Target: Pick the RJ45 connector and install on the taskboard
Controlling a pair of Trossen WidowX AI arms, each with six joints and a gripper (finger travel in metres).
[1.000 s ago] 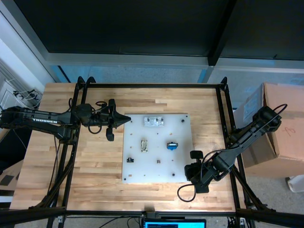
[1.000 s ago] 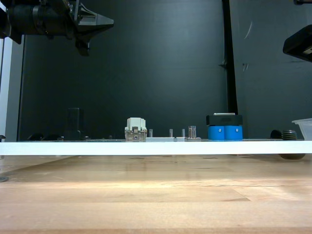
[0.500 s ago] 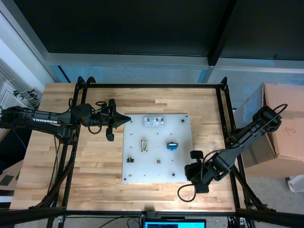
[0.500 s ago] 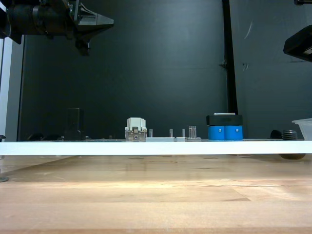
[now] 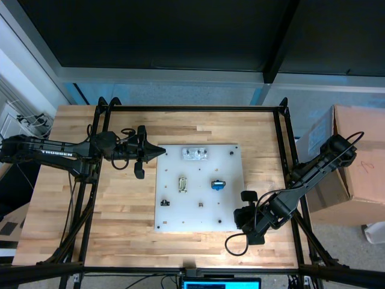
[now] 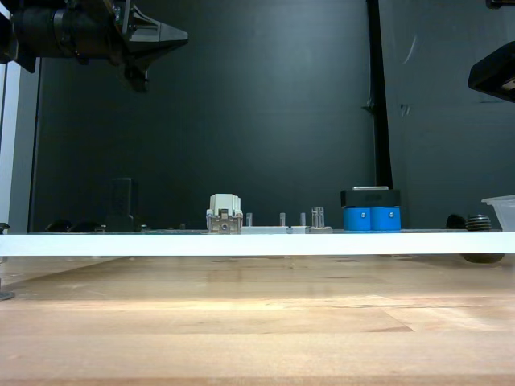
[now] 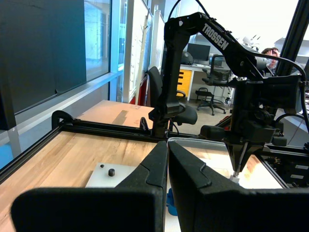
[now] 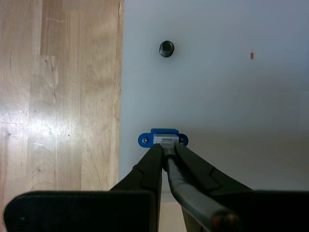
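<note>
The word TROSSEN stands in white letters on the right arm (image 7: 219,37) and on the left arm (image 5: 51,152).

A robotics lab: a Trossen-lettered robot arm (image 7: 217,38) stands over a white task board (image 5: 180,220) on a rail-framed wooden counter (image 5: 120,205), with office chairs (image 7: 212,78), a yellow drawer cabinet (image 7: 185,81) and monitors (image 7: 197,50) in the open workspace behind.

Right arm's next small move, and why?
Probably lower the right gripper straight down: it holds the RJ45 connector lined up over the blue seat in its wrist view, yet hangs high above the task board. Left gripper, shut, hovers by the board's left edge.
</note>
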